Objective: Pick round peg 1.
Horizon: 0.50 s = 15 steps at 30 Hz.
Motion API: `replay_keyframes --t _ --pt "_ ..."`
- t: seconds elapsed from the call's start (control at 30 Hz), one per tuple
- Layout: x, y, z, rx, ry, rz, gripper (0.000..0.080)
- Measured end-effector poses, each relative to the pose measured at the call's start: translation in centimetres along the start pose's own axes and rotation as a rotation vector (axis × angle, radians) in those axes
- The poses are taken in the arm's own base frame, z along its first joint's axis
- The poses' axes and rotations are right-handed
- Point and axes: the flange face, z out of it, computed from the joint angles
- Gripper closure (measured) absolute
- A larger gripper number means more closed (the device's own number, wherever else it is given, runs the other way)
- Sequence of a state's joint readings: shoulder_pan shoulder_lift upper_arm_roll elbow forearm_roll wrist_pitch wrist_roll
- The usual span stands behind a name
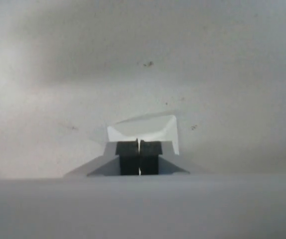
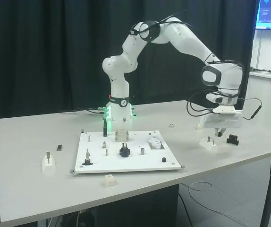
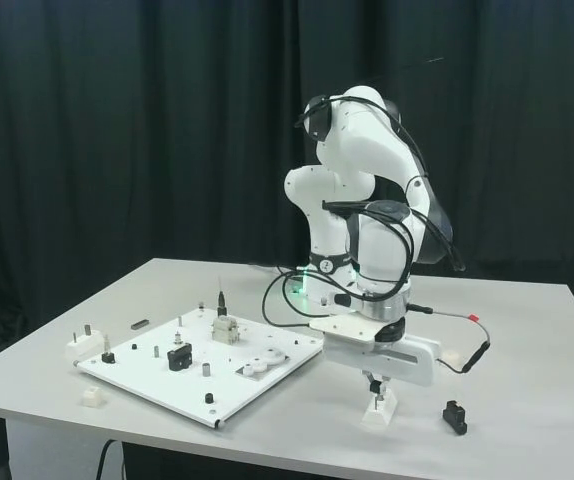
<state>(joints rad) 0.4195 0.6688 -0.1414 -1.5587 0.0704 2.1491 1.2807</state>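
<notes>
Gripper (image 1: 139, 158), fingers pressed together over round peg 1 (image 2: 208, 139) in white holder (image 2: 208, 144).
We judge grasp made; next we lift straight up.

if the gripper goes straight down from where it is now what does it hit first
Most likely the round peg standing in its small white holder, directly under the gripper. The shut fingers would land on its top, though depth is unclear.

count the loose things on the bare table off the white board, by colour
White blocks: 3 — one left of the board, one in front of it, one under the gripper, holding a peg
Black pieces: 2 — a small one left of the board, one right of the gripper
Total: 5
</notes>
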Motion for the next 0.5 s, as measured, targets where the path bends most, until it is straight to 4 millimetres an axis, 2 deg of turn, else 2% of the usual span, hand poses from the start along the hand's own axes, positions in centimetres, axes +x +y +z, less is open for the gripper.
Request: replay_keyframes --t 0.5 --pt "1.0 -0.2 -1.9 -0.026 0.003 -0.002 0.0802"
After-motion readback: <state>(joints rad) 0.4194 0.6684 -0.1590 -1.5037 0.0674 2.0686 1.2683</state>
